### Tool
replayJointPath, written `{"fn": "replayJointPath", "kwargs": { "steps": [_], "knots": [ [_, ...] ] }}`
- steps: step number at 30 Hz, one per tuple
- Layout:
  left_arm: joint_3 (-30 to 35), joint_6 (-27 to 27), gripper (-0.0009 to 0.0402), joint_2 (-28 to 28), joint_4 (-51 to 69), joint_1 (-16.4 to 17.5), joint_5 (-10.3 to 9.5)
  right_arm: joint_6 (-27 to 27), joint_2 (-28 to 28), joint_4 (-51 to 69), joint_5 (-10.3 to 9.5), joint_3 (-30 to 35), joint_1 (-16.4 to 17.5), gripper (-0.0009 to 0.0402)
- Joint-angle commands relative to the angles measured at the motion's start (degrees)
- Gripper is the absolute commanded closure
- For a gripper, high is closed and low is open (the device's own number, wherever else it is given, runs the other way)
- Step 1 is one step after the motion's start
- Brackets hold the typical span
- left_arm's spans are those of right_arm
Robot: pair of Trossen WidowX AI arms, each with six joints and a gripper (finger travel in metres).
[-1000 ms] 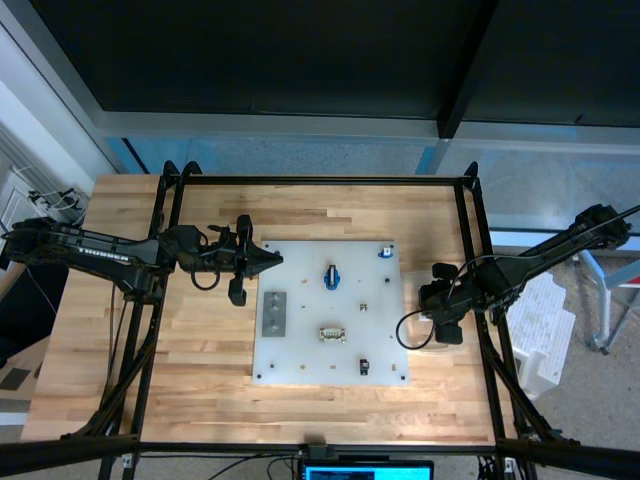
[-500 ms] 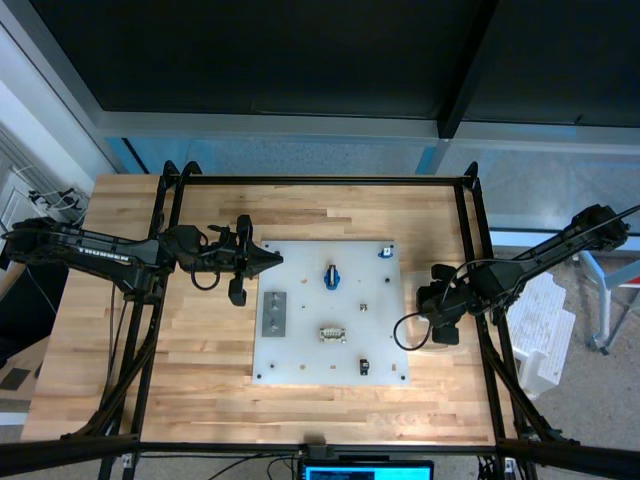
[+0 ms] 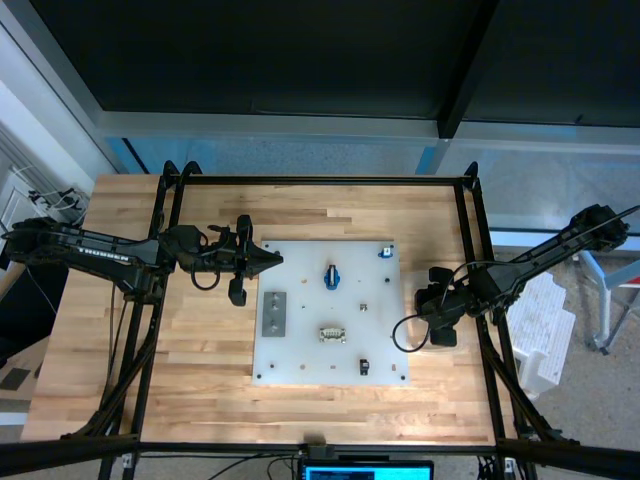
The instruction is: Pick the USB connector and install on taskboard
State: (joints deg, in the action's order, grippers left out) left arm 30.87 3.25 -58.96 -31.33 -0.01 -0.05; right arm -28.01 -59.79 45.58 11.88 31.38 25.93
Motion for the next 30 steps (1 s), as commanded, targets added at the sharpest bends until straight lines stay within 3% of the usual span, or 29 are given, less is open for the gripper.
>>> {"fn": "replayJointPath", "kwargs": {
  "steps": [1, 8, 30],
  "knots": [
    [0.0, 0.0, 0.0393, 0.0, 0.0, 0.0, 0.02, -0.1, 0.0, -0.5, -0.11, -0.4, 0.2, 0.0213],
    [0.0, 0.0, 0.0393, 0.0, 0.0, 0.0, 0.02, -0.1, 0.0, 1.0, -1.07, 0.4, 0.3, 0.0259],
    [0.0, 0.0, 0.0393, 0.0, 0.0, 0.0, 0.02, -0.1, 0.0, 1.3, -0.98, 0.6, 0.3, 0.0392]
  ]
}}
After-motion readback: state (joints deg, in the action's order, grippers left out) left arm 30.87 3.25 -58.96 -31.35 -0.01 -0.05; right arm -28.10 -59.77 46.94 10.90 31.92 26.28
